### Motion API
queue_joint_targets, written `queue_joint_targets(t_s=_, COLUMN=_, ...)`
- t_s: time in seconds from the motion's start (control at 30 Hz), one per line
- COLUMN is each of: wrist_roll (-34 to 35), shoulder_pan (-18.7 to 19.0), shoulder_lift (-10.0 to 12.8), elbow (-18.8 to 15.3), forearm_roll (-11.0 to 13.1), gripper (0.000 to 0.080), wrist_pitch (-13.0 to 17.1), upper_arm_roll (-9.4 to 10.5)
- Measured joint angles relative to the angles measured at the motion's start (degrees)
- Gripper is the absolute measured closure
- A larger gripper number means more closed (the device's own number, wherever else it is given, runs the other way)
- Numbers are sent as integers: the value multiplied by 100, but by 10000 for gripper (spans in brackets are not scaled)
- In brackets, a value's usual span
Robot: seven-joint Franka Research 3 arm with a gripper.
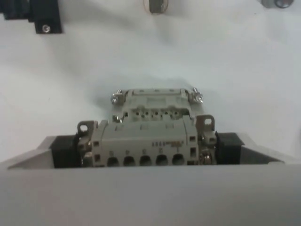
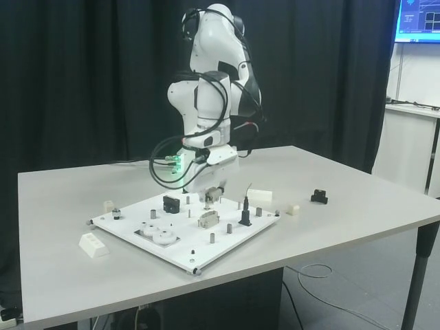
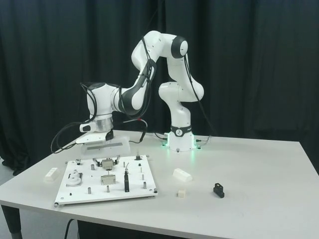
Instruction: Place waterproof.
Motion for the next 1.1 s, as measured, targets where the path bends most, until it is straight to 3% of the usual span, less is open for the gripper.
queue_joint_targets(t_s=0.33, wrist_roll=95, shoulder_pan=57, shoulder_lift=-90, elbow=97, forearm_roll=-159, gripper=183, wrist_pitch=-169, upper_arm_roll=-70)
queue_joint_targets(t_s=1.1, wrist_roll=135, shoulder_pan=192, shoulder_lift=-141, elbow=114, forearm_roll=-110, gripper=183, wrist_pitch=-240, upper_arm_roll=-73)
